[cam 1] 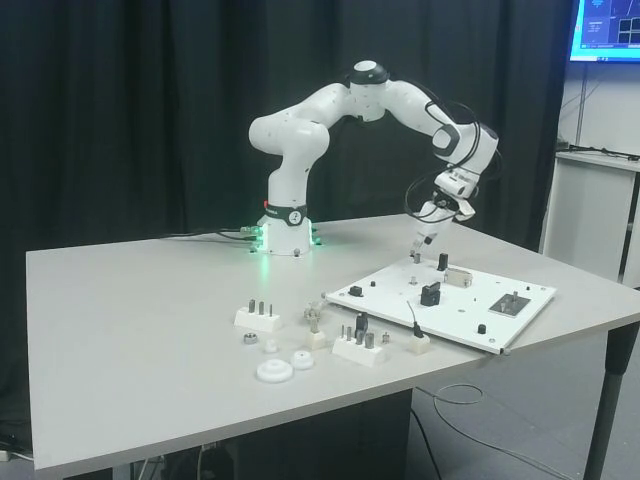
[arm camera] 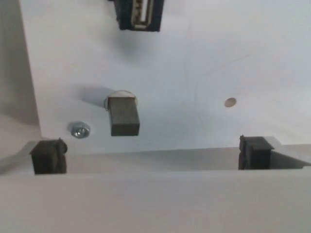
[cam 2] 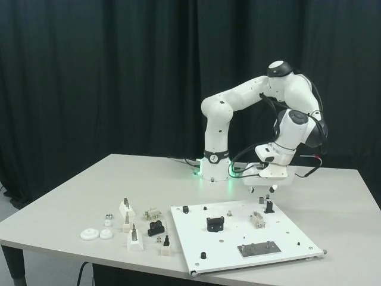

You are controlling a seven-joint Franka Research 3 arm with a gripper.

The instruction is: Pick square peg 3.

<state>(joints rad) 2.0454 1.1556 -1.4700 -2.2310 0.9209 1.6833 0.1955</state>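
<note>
- The white arm [cam 1: 330,110] is reaching out from its base over the far edge of the white board [cam 2: 238,250], which is lying on the grey table [cam 1: 130,310].
- The gripper [arm camera: 150,155] is hanging above that far edge with its fingers spread wide, one black fingertip [arm camera: 48,156] and the other [arm camera: 255,153] standing well apart with nothing between them.
- In the wrist view, square peg 3 [arm camera: 123,115] is standing upright in a socket in the board, showing as a dark grey block with a square top, ahead of the fingertips and nearer to one of them than to the other.
- The peg is sitting free, apart from both fingertips.
- A small screw head [arm camera: 79,129] is lying just beside the peg on the board, and a small round hole [arm camera: 230,102] is showing further off.
- A black connector block [arm camera: 138,14] is sitting on the board beyond the peg in the wrist view.
- In the first room view, the gripper [cam 1: 422,240] is hovering just above the board's far side, near a short black post [cam 1: 442,261].
- In the second room view, the gripper [cam 2: 265,193] is hanging over the same region, close to a black piece [cam 2: 269,207].
- Off the board, several white holders with pegs [cam 1: 258,315] and white gears [cam 1: 275,372] are resting on the table, well apart from the gripper.
</note>
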